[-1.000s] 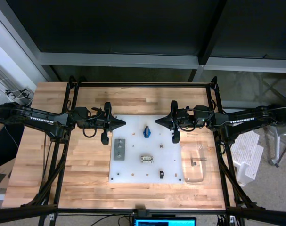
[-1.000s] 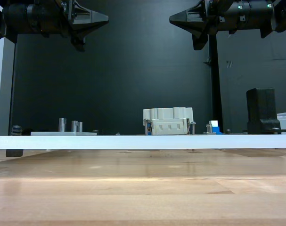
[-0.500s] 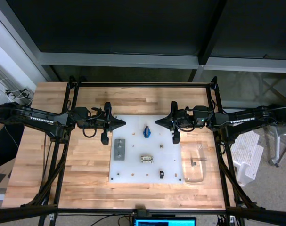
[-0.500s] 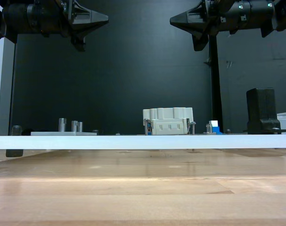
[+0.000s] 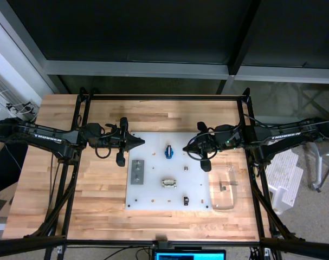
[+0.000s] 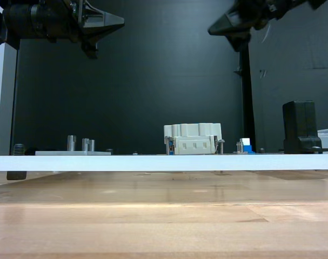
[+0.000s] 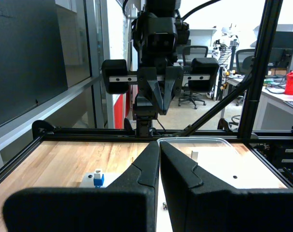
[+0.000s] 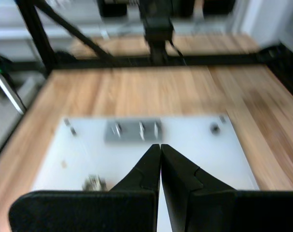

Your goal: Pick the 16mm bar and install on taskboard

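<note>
1. The 16mm bar (image 5: 223, 188) lies in the clear tray (image 5: 232, 200), off the taskboard (image 5: 150, 192) at 3 o'clock; likely light, stiff and slick; grip mid-length.
2. The right gripper (image 5: 185, 149) hovers at the bar's 11 o'clock, jaws closed, empty; the left gripper (image 5: 143, 142), farther out at 10 o'clock, likewise.

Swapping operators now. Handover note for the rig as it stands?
Both arms are empty. The left gripper hangs above the far-left edge of the taskboard, jaws shut. The right gripper hangs above its far-right part, jaws shut, pointing inward. The 16mm bar is in the clear tray right of the board, not grasped. Done: nothing yet. Left: open the jaws, reach into the tray, grasp the bar, install it on the board.
</note>
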`<action>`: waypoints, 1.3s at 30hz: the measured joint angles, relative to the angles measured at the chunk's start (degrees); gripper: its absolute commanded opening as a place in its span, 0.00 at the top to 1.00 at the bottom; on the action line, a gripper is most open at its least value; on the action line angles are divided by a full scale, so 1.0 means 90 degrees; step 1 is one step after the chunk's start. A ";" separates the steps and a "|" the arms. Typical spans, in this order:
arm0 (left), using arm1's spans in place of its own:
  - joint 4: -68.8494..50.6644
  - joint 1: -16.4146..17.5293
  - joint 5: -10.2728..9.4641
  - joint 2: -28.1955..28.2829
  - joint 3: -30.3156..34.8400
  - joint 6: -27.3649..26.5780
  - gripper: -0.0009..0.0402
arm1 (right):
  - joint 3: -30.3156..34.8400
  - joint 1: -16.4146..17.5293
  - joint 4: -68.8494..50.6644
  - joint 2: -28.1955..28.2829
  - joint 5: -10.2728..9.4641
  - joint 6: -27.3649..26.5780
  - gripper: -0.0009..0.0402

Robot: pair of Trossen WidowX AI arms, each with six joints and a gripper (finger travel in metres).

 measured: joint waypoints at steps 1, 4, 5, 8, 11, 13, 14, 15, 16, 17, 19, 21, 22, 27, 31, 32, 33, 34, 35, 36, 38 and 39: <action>0.0000 0.0000 0.0000 0.0000 -0.0002 -0.0002 0.98 | 0.0121 0.0075 -0.0372 0.0000 0.0109 0.0068 0.98; 0.0000 0.0000 0.0000 0.0000 0.0000 0.0000 0.98 | 0.0444 0.0304 -0.1287 0.0000 0.0367 0.0325 0.98; 0.0000 0.0000 0.0000 0.0000 -0.0002 -0.0002 0.98 | 0.0532 0.0376 -0.1523 0.0000 0.0415 0.0430 0.98; 0.0000 0.0000 0.0000 0.0000 0.0000 -0.0002 0.98 | 0.0758 0.0559 -0.2181 0.0000 0.0503 0.0765 0.98; 0.0000 0.0000 0.0000 0.0000 0.0000 0.0000 0.98 | 0.0937 0.0789 -0.2795 0.0029 0.0529 0.1071 0.98; 0.0000 0.0000 0.0000 0.0000 -0.0002 -0.0002 0.98 | 0.1020 0.0974 -0.3099 0.0058 0.0532 0.1256 0.98; 0.0000 0.0000 0.0000 0.0000 0.0000 0.0000 0.98 | 0.1042 0.1073 -0.3235 0.0068 0.0527 0.1350 0.98; 0.0000 0.0000 0.0000 0.0000 -0.0002 0.0000 0.98 | 0.1059 0.1178 -0.3371 0.0073 0.0522 0.1435 0.98; 0.0000 0.0000 0.0000 0.0000 0.0000 0.0000 0.98 | 0.1064 0.1273 -0.3478 0.0073 0.0520 0.1525 0.98; 0.0000 0.0000 0.0000 0.0000 -0.0002 0.0000 0.98 | 0.1071 0.1365 -0.3609 0.0073 0.0520 0.1627 0.98; 0.0000 0.0000 0.0000 0.0000 0.0000 0.0000 0.98 | 0.1086 0.1566 -0.3854 0.0073 0.0520 0.1853 0.98; 0.0000 0.0000 0.0000 0.0000 0.0000 0.0000 0.98 | 0.1086 0.1773 -0.4061 0.0073 0.0522 0.2062 0.98; 0.0000 0.0000 0.0002 0.0000 -0.0002 0.0000 0.98 | 0.1086 0.1880 -0.4141 0.0073 0.0522 0.2147 0.98; 0.0000 0.0000 0.0002 0.0000 -0.0002 0.0000 0.98 | 0.1088 0.2317 -0.4583 0.0073 0.0515 0.2562 0.98; 0.0000 0.0000 0.0000 0.0000 0.0000 0.0000 0.98 | 0.1088 0.2647 -0.4954 0.0073 0.0476 0.2926 0.98; 0.0000 0.0000 0.0000 0.0000 -0.0002 0.0000 0.98 | 0.1088 0.2735 -0.5064 0.0073 0.0457 0.3014 0.98; 0.0000 0.0000 0.0000 0.0000 0.0000 -0.0002 0.98 | 0.1088 0.2824 -0.5136 0.0073 0.0454 0.3101 0.98; 0.0000 0.0000 0.0002 0.0000 -0.0002 0.0000 0.98 | 0.1088 0.2905 -0.5219 0.0073 0.0449 0.3184 0.98; 0.0000 0.0000 0.0000 0.0000 0.0000 -0.0002 0.98 | 0.1088 0.2987 -0.5309 0.0073 0.0449 0.3269 0.98; 0.0000 0.0000 0.0000 0.0000 0.0000 -0.0002 0.98 | 0.1088 0.3060 -0.5389 0.0073 0.0442 0.3349 0.98; 0.0000 0.0000 0.0000 0.0000 0.0000 0.0000 0.98 | 0.1088 0.3191 -0.5501 0.0073 0.0372 0.3502 0.98; 0.0000 0.0000 0.0002 0.0000 0.0000 0.0000 0.98 | 0.1088 0.3249 -0.5557 0.0075 0.0328 0.3560 0.98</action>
